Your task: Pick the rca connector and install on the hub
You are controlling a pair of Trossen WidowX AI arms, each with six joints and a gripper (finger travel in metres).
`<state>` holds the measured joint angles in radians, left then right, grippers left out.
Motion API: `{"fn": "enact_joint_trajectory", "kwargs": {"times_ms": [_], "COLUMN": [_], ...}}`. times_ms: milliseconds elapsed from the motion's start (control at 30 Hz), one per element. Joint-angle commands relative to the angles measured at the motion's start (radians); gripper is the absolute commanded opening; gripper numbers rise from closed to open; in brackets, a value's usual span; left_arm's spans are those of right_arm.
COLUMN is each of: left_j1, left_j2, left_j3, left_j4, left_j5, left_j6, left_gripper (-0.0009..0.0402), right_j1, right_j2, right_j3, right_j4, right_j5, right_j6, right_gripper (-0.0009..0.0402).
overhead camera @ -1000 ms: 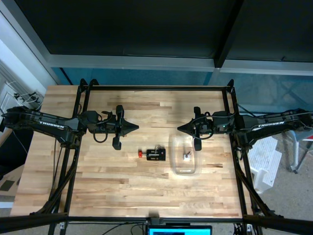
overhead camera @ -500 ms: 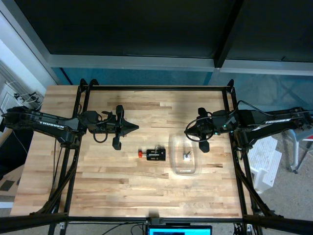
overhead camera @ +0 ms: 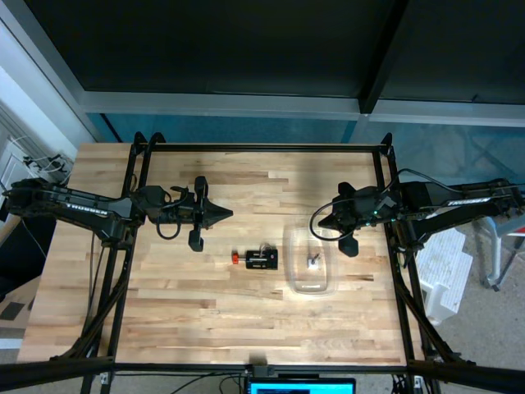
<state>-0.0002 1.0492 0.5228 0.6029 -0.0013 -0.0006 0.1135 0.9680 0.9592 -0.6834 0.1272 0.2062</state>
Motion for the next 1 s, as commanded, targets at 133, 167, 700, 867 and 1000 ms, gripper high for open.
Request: {"fn": "enact_joint_trajectory", "kwargs": {"times_ms": [133, 167, 700, 867, 1000], "left_j1": [0.0, 0.0, 0.0, 0.0, 0.0], "left_j2": [0.0, 0.0, 0.0, 0.0, 0.0], "left_j3": [0.0, 0.0, 0.0, 0.0, 0.0], "left_j4": [0.0, 0.0, 0.0, 0.0, 0.0], "left_j5": [0.0, 0.0, 0.0, 0.0, 0.0], "left_j6": [0.0, 0.0, 0.0, 0.0, 0.0], "left_gripper": [0.0, 0.0, 0.0, 0.0, 0.0], "right_j1": [0.002, 0.002, 0.011, 0.019, 0.023], "right_j2": [0.013, 0.019, 0.138, 0.154, 0.173], "right_j3": [-0.001, -0.001, -0.001, -0.001, -0.001], "right_j4": [-0.022, -0.023, -0.13, -0.159, -0.192], "right_j5": [-0.021, -0.021, -0.103, -0.101, -0.1], "right_j6": [0.021, 0.022, 0.048, 0.048, 0.052], "right_gripper": [0.0, 0.0, 0.0, 0.0003, 0.003]}}
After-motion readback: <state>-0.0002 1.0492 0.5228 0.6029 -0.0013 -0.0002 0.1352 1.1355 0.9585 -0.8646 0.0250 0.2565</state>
